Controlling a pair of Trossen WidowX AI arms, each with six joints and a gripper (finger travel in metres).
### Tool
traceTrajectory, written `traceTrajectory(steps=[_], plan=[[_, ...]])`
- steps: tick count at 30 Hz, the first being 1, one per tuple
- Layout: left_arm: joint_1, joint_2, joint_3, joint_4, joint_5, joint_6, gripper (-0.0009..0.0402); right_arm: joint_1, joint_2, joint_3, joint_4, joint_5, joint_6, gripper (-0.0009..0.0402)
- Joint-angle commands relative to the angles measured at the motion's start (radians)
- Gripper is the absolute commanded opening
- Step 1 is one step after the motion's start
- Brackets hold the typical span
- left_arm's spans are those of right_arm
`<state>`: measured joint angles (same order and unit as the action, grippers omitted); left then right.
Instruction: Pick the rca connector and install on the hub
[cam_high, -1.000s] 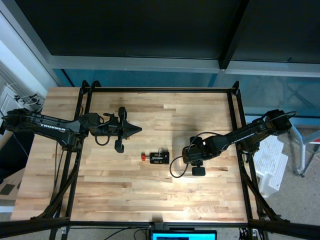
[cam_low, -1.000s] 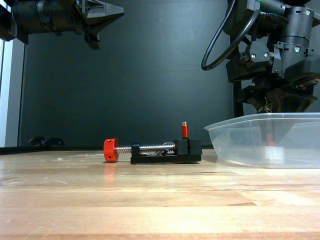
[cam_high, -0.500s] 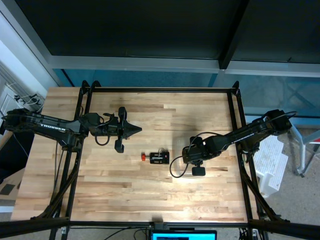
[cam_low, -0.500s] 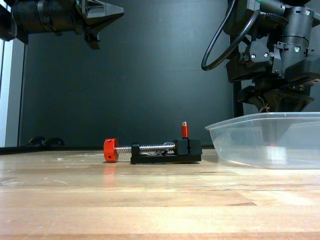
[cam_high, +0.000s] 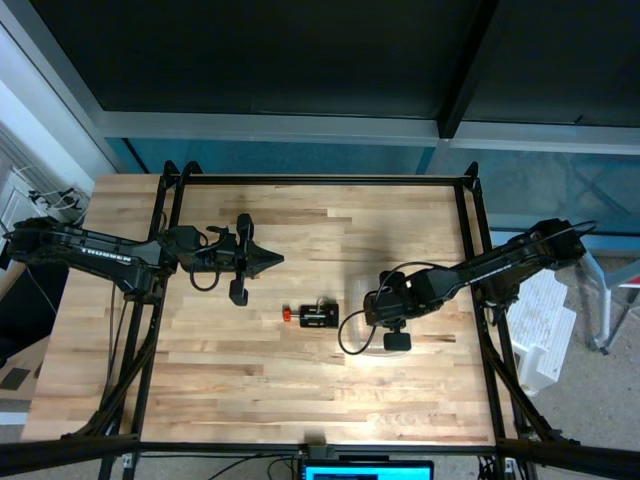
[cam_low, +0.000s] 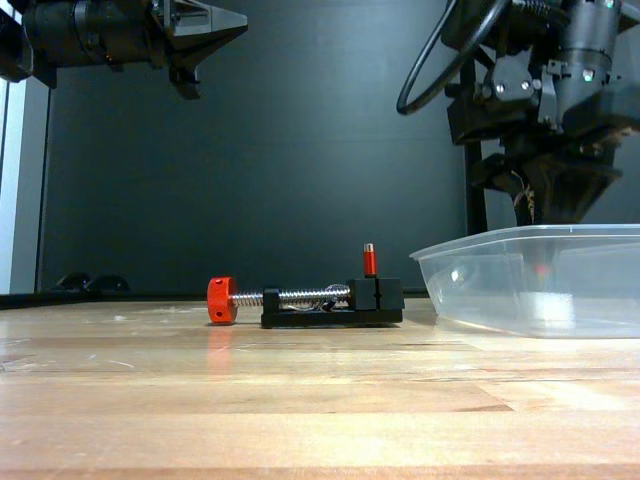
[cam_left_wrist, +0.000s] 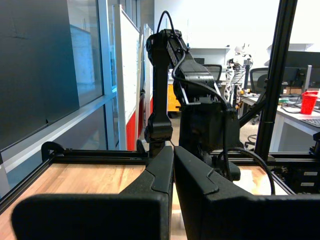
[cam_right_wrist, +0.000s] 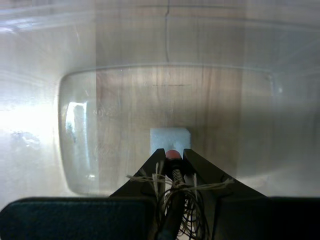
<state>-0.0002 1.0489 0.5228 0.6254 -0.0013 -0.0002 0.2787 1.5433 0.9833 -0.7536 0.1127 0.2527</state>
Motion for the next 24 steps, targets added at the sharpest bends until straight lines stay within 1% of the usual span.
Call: traceTrajectory(steps=[1, 10, 18, 24], plan=[[0.0, 0.0, 0.0, 0.0, 0.0, 0.0, 0.0, 0.0, -0.013, 0.039, -0.05, 0.0, 0.0, 0.0], [0.0, 0.0, 0.0, 0.0, 0.0, 0.0, 0.0, 0.0, -0.029, 0.146, -0.165, 0.0, -0.011, 0.0], [0.0, 0.0, 0.0, 0.0, 0.0, 0.0, 0.0, 0.0, -0.029, 0.159, -0.175, -0.002, -0.007, 0.0], [0.0, 0.0, 0.0, 0.0, 0.0, 0.0, 0.0, -0.014, 0.015, 0.221, -0.178, -0.005, -0.003, 0.0]])
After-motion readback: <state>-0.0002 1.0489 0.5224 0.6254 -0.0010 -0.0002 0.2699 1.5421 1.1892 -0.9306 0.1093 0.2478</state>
